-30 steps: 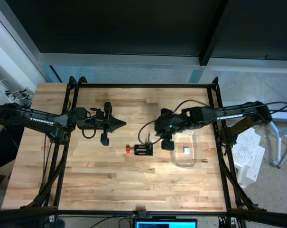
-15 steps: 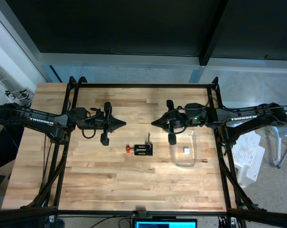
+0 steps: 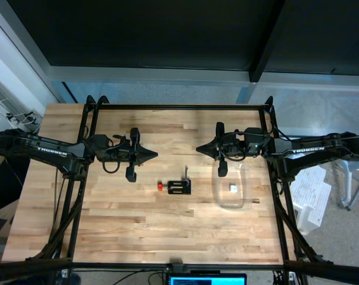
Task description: Pick the USB-C connector and install on taskboard
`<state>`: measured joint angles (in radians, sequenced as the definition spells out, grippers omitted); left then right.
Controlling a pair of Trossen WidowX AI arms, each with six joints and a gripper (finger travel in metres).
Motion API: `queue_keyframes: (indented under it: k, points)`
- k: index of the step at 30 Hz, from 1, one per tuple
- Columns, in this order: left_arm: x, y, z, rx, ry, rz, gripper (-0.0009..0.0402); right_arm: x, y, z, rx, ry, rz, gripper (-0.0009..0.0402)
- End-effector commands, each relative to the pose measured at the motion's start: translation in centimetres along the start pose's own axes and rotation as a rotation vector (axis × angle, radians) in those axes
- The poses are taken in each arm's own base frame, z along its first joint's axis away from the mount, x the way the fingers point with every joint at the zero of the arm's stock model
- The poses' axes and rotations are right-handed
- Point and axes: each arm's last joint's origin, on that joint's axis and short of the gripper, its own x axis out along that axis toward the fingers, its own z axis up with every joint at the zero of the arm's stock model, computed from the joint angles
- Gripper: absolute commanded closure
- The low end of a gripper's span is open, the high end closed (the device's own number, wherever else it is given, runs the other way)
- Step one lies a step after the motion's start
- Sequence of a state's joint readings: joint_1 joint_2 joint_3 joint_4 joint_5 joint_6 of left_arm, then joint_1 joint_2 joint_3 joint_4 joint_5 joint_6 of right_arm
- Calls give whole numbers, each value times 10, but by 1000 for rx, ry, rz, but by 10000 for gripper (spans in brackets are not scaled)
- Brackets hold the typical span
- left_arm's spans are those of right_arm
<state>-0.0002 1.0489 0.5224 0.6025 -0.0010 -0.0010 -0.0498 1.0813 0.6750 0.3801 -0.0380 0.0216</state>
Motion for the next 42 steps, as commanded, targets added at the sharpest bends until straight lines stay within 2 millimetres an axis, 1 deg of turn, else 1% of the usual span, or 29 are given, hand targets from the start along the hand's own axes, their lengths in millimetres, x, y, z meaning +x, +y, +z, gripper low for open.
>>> queue_keyframes:
  k: [1,9,16,21,42]
  points:
    - [0,0,0,0,0,0,393,0,-1,-1,-4,-10,1,393]
    - [0,0,0,0,0,0,393,-4,0,0,-4,-31,8,393]
    - [0,0,0,0,0,0,393,-6,5,-7,19,-75,27,393]
    - [0,0,0,0,0,0,393,-6,5,-11,16,-67,28,393]
    - [0,0,0,0,0,0,393,-6,4,-14,13,-50,9,393]
